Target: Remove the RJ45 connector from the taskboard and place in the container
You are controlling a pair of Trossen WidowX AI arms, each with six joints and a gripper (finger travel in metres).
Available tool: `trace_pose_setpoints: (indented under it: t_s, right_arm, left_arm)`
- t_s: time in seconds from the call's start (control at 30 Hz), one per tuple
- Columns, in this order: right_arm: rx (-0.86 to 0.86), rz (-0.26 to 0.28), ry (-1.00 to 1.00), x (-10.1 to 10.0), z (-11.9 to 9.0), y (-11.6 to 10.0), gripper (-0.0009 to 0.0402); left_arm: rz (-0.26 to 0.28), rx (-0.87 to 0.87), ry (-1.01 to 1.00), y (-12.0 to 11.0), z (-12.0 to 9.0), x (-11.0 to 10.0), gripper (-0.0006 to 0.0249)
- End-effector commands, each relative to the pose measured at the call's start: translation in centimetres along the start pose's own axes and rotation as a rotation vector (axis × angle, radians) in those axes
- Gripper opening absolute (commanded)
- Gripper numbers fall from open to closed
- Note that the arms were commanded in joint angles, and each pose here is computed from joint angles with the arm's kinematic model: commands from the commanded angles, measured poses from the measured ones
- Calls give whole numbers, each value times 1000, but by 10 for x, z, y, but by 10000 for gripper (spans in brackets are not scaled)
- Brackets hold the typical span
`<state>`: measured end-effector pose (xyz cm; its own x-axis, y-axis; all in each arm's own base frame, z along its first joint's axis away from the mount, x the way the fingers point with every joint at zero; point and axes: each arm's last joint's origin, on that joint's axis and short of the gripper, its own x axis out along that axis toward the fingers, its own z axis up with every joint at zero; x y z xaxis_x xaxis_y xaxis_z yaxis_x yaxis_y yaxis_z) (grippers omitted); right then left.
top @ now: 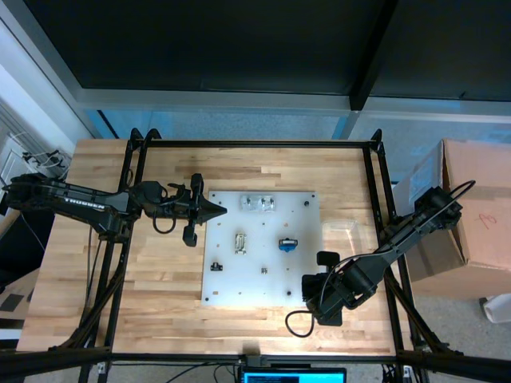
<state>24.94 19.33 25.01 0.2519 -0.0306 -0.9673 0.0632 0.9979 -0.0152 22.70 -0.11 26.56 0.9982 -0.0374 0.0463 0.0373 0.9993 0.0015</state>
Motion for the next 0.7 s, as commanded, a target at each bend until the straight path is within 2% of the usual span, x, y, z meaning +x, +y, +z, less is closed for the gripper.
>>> trace_pose_setpoints:
  t_s: [0.03,0.43,0.53,0.7]
  right_arm:
    - [2,2,-3,-1,0,0,0]
    - [2,-4,5,3,1,2,2]
    - [0,-8,10,6,1,3,19]
    - [-1,-8,9,8,1,4,69]
  left_arm:
    - [0,0,0,0,0,0,0]
    - [0,0,0,0,0,0,0]
    - [0,0,0,0,0,0,0]
    - [0,0,0,0,0,0,0]
